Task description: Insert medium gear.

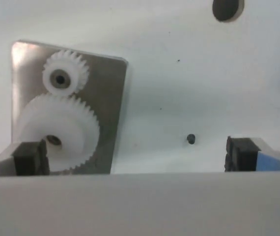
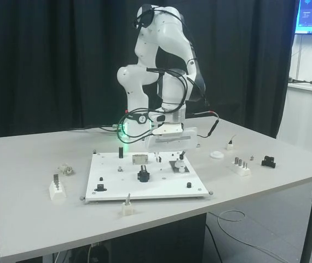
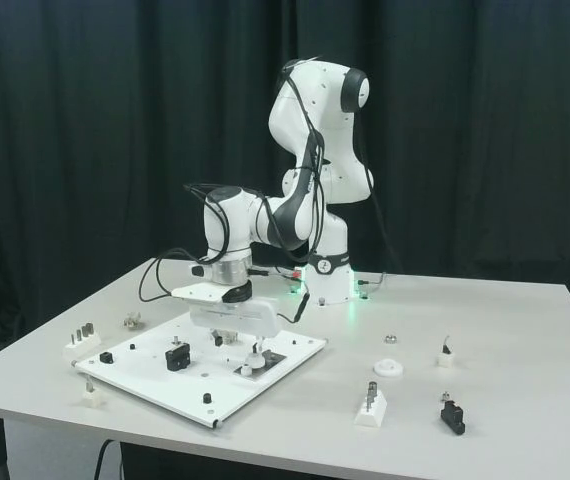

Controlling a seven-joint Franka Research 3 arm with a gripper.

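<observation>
In the wrist view a grey metal plate [image 1: 113,108] carries two white gears on its pegs. A small gear [image 1: 65,73] meshes with a larger gear [image 1: 56,132] beside it. My gripper [image 1: 135,156] is open and holds nothing. One black fingertip [image 1: 29,157] hangs over the edge of the larger gear, the other [image 1: 240,153] over the bare white board. From the room, the gripper [image 2: 169,156] [image 3: 230,325] hovers low over the white board [image 2: 145,189] [image 3: 145,378], close to the gear plate [image 2: 180,166] [image 3: 255,365].
A loose white round gear [image 2: 217,154] [image 3: 389,368] lies on the grey table beside the board. White peg blocks [image 2: 57,189] [image 2: 241,167] and a black part [image 2: 268,161] stand around it. Black fixtures [image 2: 143,176] sit on the board.
</observation>
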